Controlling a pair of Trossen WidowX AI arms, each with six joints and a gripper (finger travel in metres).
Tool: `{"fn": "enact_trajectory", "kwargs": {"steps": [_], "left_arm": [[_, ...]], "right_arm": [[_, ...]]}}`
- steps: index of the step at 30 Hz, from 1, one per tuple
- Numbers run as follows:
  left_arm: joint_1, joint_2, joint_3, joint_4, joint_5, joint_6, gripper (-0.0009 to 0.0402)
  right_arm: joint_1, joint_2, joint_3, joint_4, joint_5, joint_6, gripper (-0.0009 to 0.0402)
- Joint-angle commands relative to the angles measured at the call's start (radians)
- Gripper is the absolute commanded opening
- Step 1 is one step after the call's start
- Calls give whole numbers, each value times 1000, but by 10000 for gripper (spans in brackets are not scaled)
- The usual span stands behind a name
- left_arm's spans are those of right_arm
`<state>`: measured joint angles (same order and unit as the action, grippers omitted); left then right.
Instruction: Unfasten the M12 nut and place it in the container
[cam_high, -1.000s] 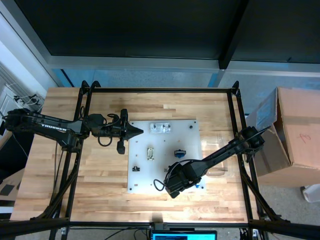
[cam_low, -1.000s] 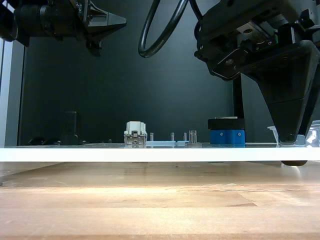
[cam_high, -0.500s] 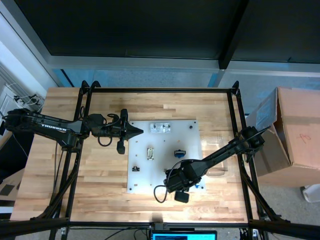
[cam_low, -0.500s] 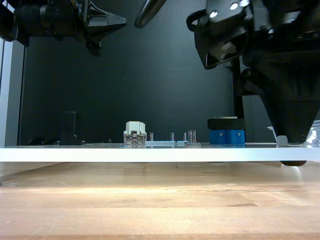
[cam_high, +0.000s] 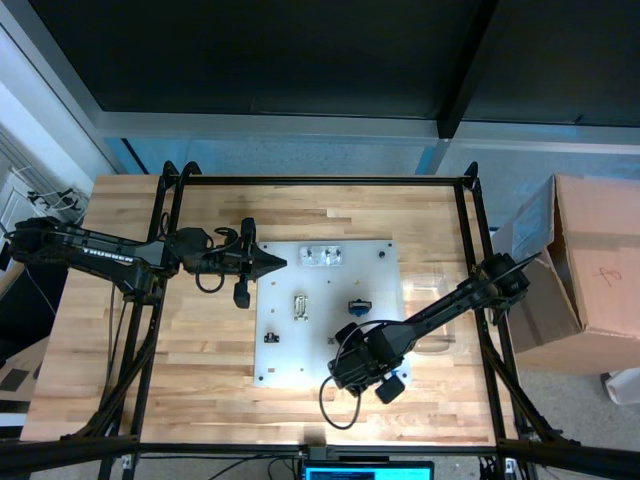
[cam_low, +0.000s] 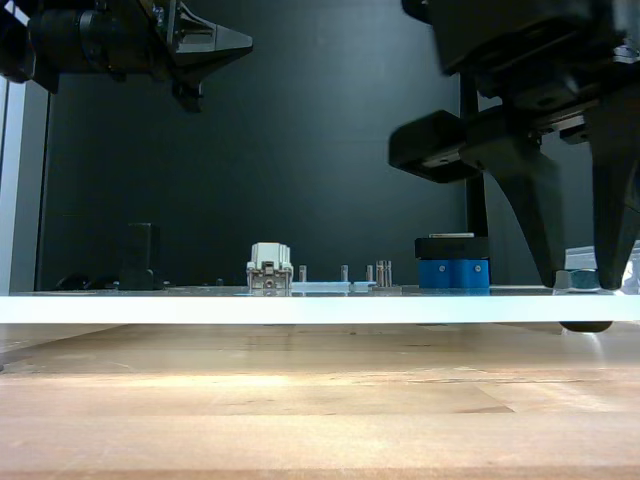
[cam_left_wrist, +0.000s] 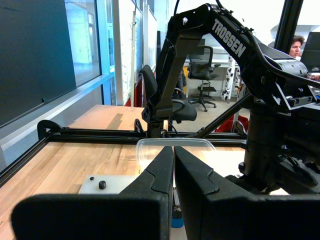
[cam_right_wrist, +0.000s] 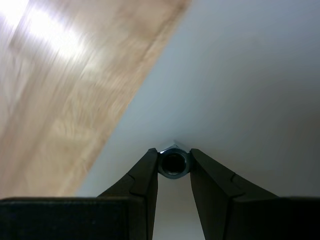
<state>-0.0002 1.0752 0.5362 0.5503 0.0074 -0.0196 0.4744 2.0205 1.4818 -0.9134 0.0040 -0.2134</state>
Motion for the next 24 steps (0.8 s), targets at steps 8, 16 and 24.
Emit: {"fn": "enact_trajectory", "kwargs": {"steps": [8,16,24], "left_arm": [[0,0,0,0,0,0,0],[0,0,0,0,0,0,0],[0,0,0,0,0,0,0]], "right_arm": [[-1,0,0,-10,3,-558,48],[-2,0,0,-16,3,-640,48],[-1,-1,0,-21,3,-637,103]]}}
